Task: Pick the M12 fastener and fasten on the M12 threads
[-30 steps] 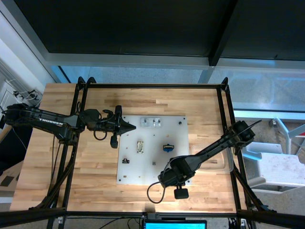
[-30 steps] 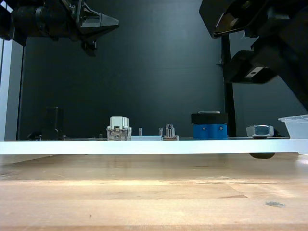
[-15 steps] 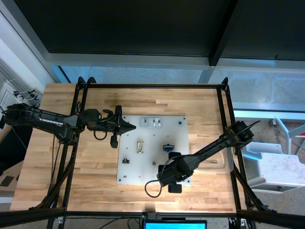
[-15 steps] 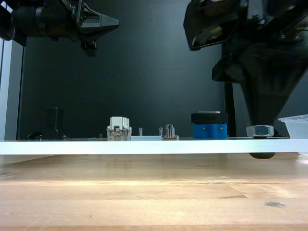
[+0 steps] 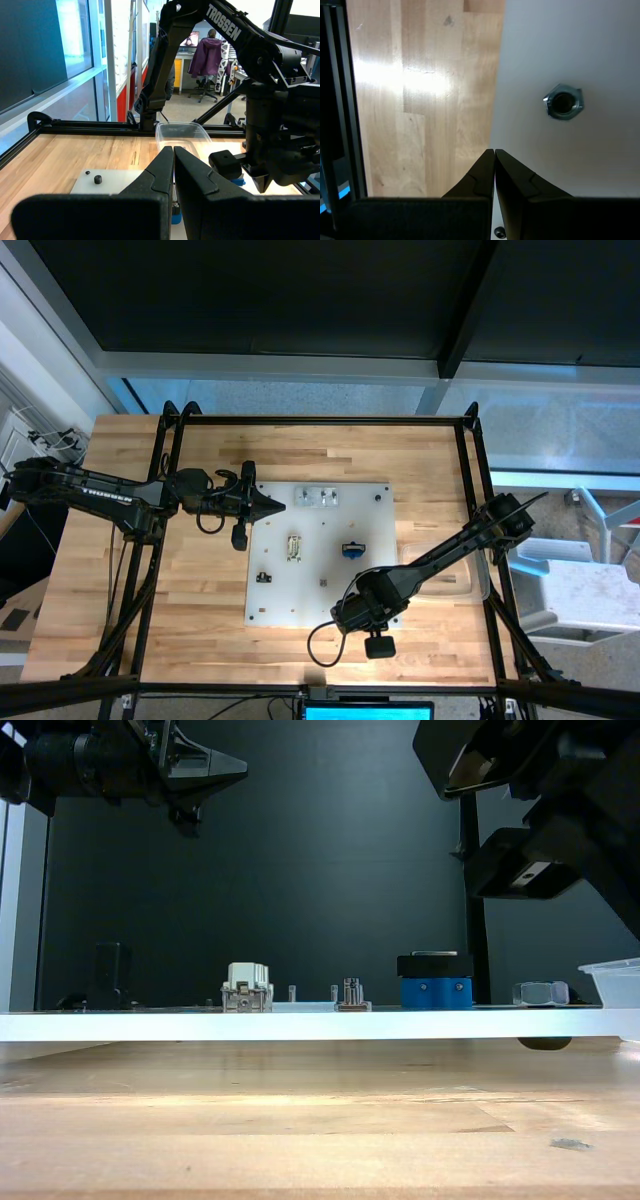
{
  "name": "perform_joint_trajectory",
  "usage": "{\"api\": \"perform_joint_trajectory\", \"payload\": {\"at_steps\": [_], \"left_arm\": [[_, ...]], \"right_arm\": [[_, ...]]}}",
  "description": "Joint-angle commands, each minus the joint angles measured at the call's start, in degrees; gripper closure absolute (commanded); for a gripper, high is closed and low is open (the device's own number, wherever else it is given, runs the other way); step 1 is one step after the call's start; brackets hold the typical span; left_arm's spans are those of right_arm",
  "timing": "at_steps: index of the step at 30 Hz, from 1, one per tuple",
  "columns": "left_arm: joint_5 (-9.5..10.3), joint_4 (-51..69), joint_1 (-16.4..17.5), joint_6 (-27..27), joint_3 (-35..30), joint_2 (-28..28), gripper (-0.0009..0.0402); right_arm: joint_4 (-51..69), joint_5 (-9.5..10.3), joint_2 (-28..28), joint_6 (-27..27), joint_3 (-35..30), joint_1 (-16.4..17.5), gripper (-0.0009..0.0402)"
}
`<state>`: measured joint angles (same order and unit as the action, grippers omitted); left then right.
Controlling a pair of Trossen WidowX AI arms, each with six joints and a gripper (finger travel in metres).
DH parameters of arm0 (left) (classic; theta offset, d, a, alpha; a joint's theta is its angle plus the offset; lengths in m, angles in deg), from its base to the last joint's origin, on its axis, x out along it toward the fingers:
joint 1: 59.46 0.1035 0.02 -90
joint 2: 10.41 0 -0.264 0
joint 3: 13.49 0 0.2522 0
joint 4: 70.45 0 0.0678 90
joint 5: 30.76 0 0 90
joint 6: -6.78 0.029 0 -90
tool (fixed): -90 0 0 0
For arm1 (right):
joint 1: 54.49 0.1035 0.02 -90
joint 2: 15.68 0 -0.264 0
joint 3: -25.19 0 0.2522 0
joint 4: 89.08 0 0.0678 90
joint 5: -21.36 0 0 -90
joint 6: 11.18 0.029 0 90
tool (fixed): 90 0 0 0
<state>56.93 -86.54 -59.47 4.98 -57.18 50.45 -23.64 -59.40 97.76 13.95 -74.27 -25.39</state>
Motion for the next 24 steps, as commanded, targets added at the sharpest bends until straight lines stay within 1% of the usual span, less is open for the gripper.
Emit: {"api": "perform_joint_trajectory", "payload": {"at_steps": [1, 2, 3, 5, 8, 10, 12, 13, 14, 19, 24], "left_arm": [[0.00, -0.02, 0.02, 0.00, -0.02, 0.00, 0.0393], [-0.02, 0.00, 0.00, 0.00, -0.02, 0.00, 0.0393], [-0.02, 0.00, 0.00, 0.00, -0.02, 0.00, 0.0393], [0.00, -0.04, 0.00, 0.00, -0.02, 0.00, 0.0393], [0.00, 0.02, 0.00, 0.00, -0.02, 0.00, 0.0393], [0.00, 0.00, 0.02, 0.00, -0.02, 0.00, 0.0393], [0.00, -0.02, 0.00, 0.00, -0.02, 0.00, 0.0393], [0.00, -0.02, 0.00, 0.00, -0.02, 0.00, 0.0393], [-0.02, 0.00, 0.00, 0.00, -0.02, 0.00, 0.0393], [0.00, -0.02, 0.02, 0.00, -0.02, 0.00, 0.0393], [-0.02, -0.02, 0.00, 0.00, -0.02, 0.00, 0.0393]], "right_arm": [[0.17, -0.70, 0.00, -0.09, 0.00, -0.09, 0.0393], [0.24, -0.94, 0.00, -0.09, 0.00, -0.11, 0.0393], [0.44, -1.79, -0.04, 0.15, 0.00, -0.11, 0.0393], [0.94, -4.74, -0.59, 0.87, 0.00, -0.11, 0.0393], [1.88, -9.88, -1.60, 1.62, 0.00, -0.26, 0.0393], [1.99, -12.41, -2.10, 2.10, 0.00, -0.26, 0.0393], [2.05, -15.13, -2.12, 3.67, 0.04, -0.26, 0.0393], [2.05, -16.04, -2.12, 4.72, 0.11, -0.26, 0.0393], [1.86, -16.37, -2.08, 5.49, 0.31, -0.26, 0.0393], [1.29, -16.26, -0.46, 7.61, 0.59, -0.20, 0.0393], [-0.24, -16.28, -0.46, 8.59, 0.98, -0.13, 0.0393]]}}
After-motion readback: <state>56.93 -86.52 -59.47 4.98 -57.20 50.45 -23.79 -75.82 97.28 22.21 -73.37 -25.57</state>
